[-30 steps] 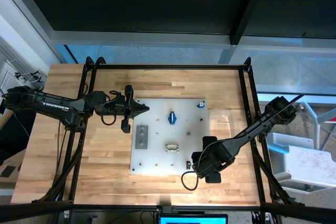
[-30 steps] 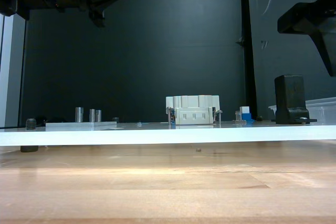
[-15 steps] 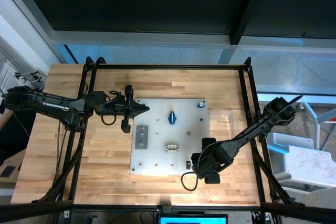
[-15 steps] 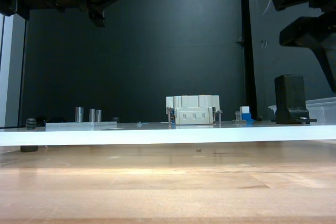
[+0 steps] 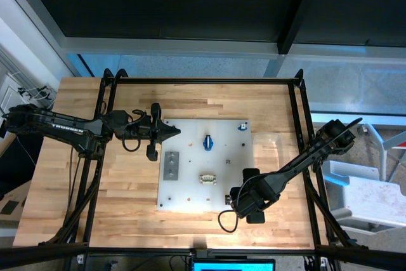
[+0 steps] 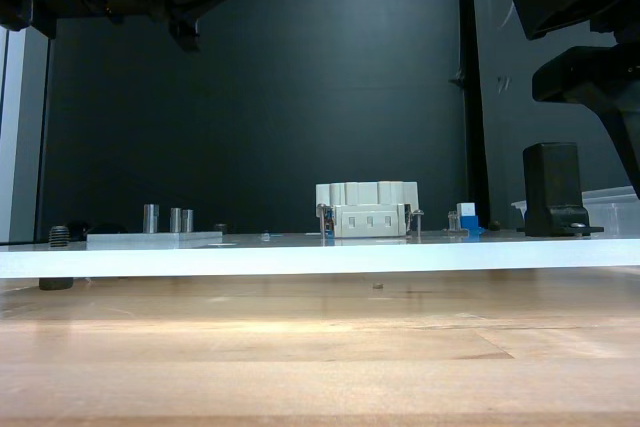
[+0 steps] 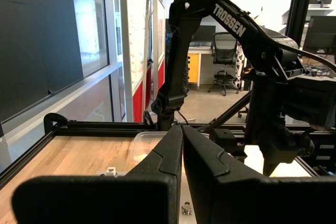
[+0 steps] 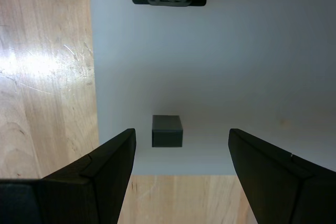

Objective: Pick the 16mm bar from the taskboard and place it in the container

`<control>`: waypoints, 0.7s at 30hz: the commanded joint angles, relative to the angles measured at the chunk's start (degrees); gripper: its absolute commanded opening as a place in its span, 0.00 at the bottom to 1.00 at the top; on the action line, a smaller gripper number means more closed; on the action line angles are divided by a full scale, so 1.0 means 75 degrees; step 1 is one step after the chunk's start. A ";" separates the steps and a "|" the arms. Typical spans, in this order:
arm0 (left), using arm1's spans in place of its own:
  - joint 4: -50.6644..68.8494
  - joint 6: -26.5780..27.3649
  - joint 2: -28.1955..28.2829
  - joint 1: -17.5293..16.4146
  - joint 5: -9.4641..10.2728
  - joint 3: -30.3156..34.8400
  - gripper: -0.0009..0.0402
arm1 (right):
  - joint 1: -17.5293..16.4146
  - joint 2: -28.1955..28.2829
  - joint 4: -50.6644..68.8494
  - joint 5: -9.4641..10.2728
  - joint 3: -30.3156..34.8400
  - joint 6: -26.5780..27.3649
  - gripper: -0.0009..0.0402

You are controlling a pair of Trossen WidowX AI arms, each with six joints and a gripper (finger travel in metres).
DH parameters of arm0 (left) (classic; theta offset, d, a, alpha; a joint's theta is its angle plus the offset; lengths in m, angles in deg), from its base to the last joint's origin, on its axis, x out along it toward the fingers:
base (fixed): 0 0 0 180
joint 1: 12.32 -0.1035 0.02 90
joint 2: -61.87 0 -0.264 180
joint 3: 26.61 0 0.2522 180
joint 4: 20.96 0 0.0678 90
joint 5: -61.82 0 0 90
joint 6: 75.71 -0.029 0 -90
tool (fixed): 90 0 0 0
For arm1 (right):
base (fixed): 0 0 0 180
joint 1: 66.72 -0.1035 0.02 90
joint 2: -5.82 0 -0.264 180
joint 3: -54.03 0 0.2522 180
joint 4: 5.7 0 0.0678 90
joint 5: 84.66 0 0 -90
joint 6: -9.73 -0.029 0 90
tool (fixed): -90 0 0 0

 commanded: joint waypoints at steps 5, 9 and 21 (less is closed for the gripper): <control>-0.0003 0.0000 0.0003 -0.0003 0.0000 0.0000 0.02 | -0.0017 0.0009 -0.0379 0.0023 -0.0289 0.0017 0.62; -0.0003 0.0000 0.0003 -0.0003 0.0000 0.0000 0.02 | -0.0023 0.0009 -0.0402 0.0012 -0.0315 0.0017 0.59; -0.0003 0.0000 0.0003 -0.0003 0.0000 0.0000 0.02 | -0.0023 0.0009 -0.0632 0.0006 -0.0420 0.0015 0.47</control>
